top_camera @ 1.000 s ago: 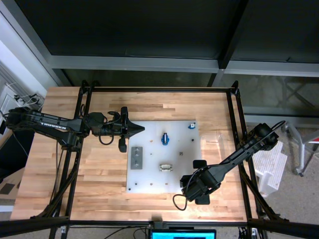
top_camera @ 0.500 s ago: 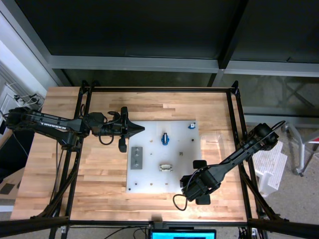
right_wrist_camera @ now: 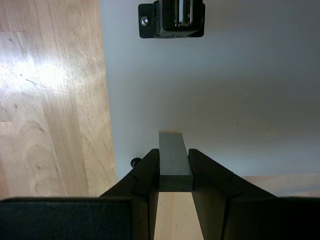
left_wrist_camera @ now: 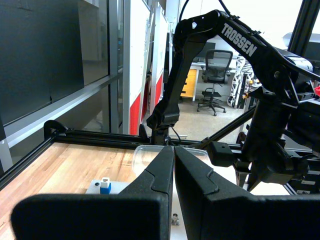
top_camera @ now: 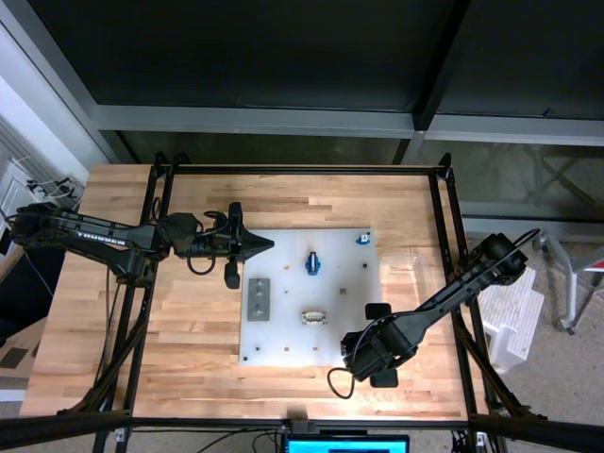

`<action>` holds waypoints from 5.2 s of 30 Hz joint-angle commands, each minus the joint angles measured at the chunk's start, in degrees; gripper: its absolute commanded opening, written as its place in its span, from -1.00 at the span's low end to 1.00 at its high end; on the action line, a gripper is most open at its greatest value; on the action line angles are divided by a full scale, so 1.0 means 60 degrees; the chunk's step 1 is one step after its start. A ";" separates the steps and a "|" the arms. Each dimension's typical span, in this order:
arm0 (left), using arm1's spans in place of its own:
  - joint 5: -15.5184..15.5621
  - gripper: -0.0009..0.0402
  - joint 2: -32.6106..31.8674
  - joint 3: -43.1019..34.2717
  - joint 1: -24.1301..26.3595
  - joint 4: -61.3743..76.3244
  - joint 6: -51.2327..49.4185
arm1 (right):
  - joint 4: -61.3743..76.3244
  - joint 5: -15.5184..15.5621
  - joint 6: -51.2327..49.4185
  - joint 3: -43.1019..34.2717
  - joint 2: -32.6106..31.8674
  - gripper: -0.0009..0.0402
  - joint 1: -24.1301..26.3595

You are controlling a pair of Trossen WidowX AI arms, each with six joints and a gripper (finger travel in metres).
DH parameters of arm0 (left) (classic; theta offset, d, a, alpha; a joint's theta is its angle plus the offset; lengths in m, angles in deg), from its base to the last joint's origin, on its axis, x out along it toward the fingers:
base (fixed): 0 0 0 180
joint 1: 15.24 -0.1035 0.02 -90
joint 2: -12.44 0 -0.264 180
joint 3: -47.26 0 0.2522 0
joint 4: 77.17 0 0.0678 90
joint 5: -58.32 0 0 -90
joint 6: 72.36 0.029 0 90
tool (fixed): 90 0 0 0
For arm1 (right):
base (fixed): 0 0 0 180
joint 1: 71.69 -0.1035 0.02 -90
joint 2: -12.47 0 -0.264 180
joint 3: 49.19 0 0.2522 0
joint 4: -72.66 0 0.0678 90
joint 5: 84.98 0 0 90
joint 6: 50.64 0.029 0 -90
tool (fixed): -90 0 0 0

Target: Pick the 16mm bar and install on taskboard

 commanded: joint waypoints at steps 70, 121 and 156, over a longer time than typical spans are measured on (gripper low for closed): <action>0.0000 -0.95 -0.0004 -0.0004 -0.0007 0.0000 0.0004 | -0.0943 0.0000 -0.0368 0.0659 0.0055 -0.18 0.0000; 0.0000 -0.95 -0.0004 -0.0004 -0.0007 0.0000 0.0004 | -0.1311 -0.1162 -0.2393 0.1322 0.3796 -0.42 0.2025; 0.0000 -0.95 -0.0004 -0.0004 -0.0007 0.0025 0.0004 | -0.9358 -0.1166 -0.5577 0.5319 0.7599 -0.84 0.5082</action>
